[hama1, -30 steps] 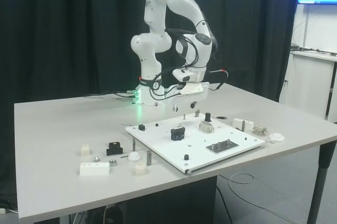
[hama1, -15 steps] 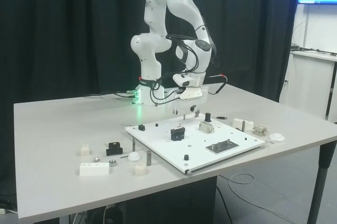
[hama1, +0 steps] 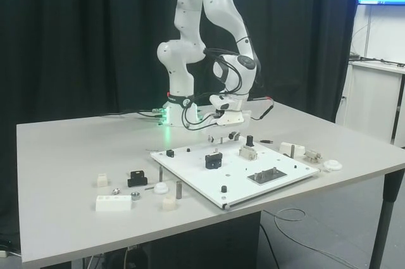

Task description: Remove round peg 2.

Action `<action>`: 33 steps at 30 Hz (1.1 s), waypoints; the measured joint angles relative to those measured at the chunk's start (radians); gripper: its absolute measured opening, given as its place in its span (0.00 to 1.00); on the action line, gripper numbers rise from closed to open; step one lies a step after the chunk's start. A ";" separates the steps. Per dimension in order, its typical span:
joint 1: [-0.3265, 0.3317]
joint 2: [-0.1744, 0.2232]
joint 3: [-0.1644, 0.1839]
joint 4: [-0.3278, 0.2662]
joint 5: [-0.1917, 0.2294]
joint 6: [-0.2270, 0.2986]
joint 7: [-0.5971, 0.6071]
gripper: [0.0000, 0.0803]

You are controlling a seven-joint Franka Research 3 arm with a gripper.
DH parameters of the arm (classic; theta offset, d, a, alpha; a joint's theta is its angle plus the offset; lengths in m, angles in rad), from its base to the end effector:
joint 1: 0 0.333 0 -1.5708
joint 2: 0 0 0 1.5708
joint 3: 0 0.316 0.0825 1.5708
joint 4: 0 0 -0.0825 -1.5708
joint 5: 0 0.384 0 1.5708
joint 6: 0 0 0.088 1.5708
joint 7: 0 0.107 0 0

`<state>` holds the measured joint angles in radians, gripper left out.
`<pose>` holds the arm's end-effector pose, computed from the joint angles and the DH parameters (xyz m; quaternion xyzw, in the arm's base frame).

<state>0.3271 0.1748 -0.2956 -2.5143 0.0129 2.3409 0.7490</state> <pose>0.4255 0.0083 0.1933 0.9200 -0.3529 -0.1484 0.0843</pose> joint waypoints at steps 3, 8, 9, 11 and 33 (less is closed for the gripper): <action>0.000 0.010 0.004 0.000 0.000 0.012 0.005 1.00; -0.001 0.017 0.006 0.001 0.000 0.016 0.009 1.00; -0.001 0.016 0.006 0.001 0.000 0.016 0.011 1.00; -0.003 0.016 0.006 0.003 0.000 0.011 0.017 1.00; -0.025 -0.024 0.004 0.011 -0.026 -0.049 -0.042 1.00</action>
